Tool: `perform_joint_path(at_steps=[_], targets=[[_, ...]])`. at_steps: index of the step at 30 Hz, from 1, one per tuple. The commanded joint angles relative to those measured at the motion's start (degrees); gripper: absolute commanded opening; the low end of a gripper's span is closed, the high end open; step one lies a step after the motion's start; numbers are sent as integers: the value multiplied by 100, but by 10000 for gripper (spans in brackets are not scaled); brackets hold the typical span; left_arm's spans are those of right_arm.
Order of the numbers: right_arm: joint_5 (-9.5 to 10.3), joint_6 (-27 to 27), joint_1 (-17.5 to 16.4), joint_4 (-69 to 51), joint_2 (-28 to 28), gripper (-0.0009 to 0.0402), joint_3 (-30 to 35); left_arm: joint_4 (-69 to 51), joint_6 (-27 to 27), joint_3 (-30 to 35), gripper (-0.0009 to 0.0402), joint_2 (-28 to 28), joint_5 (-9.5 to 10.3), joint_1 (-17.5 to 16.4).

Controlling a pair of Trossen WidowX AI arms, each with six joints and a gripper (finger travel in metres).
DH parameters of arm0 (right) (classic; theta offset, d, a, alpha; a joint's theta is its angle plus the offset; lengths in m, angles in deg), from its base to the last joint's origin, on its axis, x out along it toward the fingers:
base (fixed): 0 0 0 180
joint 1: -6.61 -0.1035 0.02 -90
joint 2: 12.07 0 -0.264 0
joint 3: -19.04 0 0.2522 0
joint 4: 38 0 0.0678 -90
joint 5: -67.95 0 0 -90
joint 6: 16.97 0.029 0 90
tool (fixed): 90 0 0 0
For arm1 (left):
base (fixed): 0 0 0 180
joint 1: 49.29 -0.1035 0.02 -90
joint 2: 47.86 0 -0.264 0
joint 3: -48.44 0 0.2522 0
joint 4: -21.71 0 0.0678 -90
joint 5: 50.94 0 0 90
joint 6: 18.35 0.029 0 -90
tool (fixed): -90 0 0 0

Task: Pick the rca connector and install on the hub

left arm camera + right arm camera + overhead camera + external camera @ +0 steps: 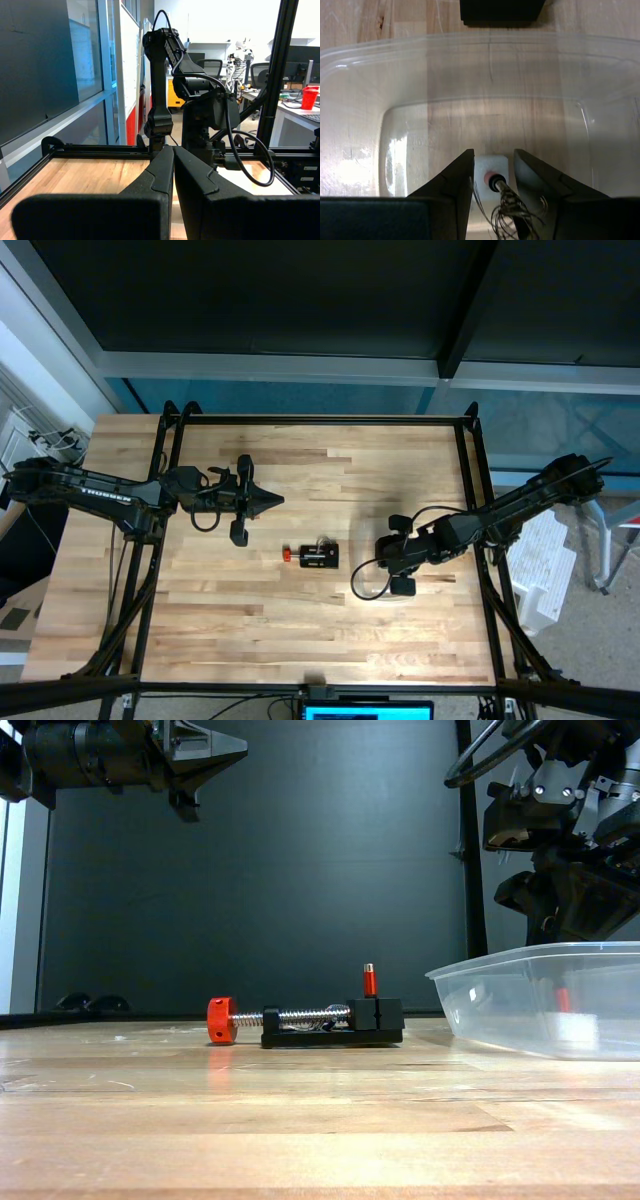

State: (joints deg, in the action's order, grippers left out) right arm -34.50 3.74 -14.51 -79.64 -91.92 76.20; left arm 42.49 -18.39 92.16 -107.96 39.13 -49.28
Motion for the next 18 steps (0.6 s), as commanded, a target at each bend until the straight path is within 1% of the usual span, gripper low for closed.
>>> perform_joint_path(at_steps=[1,4,6,13,18], targets=[[4,2,-2,-168,42,119,4,2,2,0,0,-2,-2,0],[74,0,-2,-247,61,123,20,0,2,0,0,-2,-2,0],[175,-15,0,-431,61,127,118,0,2,0,0,-2,-2,-2],[153,-131,15,-1182,57,136,498,0,2,0,0,-2,-2,-2],[245,-155,17,-1270,-48,140,546,2,2,0,0,-2,-2,0]])
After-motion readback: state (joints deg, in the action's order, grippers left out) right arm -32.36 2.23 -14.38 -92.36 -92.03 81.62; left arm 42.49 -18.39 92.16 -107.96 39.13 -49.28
